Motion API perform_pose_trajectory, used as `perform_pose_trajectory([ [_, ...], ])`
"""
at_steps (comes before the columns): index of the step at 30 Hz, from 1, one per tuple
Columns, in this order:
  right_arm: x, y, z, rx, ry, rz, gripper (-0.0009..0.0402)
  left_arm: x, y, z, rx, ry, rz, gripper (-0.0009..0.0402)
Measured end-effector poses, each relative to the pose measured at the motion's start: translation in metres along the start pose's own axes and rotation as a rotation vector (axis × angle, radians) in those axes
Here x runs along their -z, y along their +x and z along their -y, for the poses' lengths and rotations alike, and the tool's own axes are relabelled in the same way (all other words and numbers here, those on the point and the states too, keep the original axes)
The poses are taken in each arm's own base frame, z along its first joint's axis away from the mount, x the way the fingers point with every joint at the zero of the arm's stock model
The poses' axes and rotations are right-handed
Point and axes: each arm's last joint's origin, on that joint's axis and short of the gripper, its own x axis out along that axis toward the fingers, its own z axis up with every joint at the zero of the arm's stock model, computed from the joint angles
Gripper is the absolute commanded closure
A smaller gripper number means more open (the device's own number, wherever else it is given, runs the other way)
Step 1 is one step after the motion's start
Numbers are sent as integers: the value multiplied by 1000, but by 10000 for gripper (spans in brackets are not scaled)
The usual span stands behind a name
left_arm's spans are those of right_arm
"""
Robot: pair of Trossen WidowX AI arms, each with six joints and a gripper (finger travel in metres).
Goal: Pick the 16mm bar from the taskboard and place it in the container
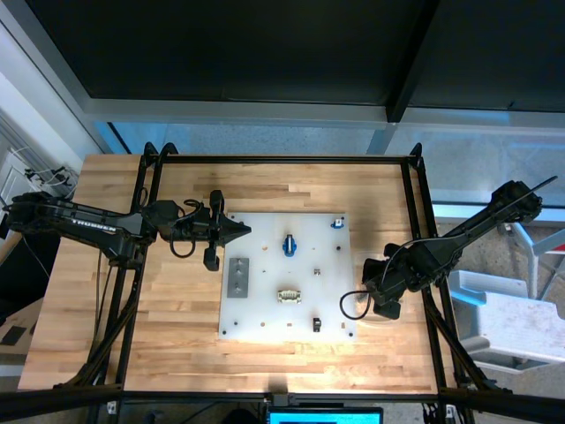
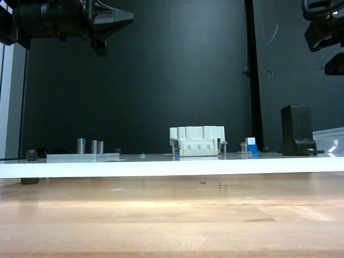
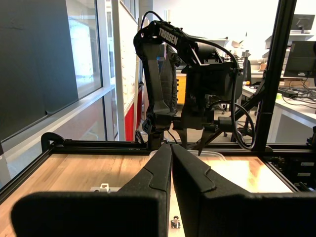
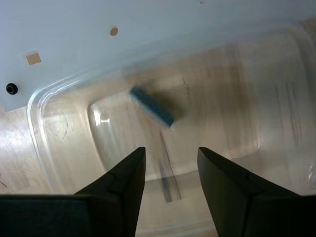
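Wooden table (image 1: 106,291): is carrying the white taskboard (image 1: 265,265) at its middle, with one arm reaching in from each side.
Left gripper (image 1: 244,230): is hanging well above the board's left edge and pointing right; in the left wrist view its fingers (image 3: 160,168) are pressing together with nothing between them.
Grey metal block (image 1: 238,276): is sitting on the left part of the board.
Blue piece (image 1: 290,245): is standing upright near the board's middle.
Silver connector (image 1: 288,296): is lying just nearer than the blue piece.
Black blocky piece (image 1: 317,324): is standing by the board's near edge.
Right gripper (image 4: 170,153): is pointing down over the container (image 4: 37,113), just beside the board's right edge, with its fingers spread apart and gripping nothing.
16mm bar (image 4: 150,106): is showing blurred within the container's walls, apart from both fingers; whether it is resting on the floor cannot be told.
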Motion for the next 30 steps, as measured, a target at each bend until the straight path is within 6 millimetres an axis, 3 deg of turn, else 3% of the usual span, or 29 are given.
perform_pose_trajectory([
  [30, -2, 0, -2, -23, 4, 21, 228, 0, 0, 0, 0, 0, 0, 393],
])
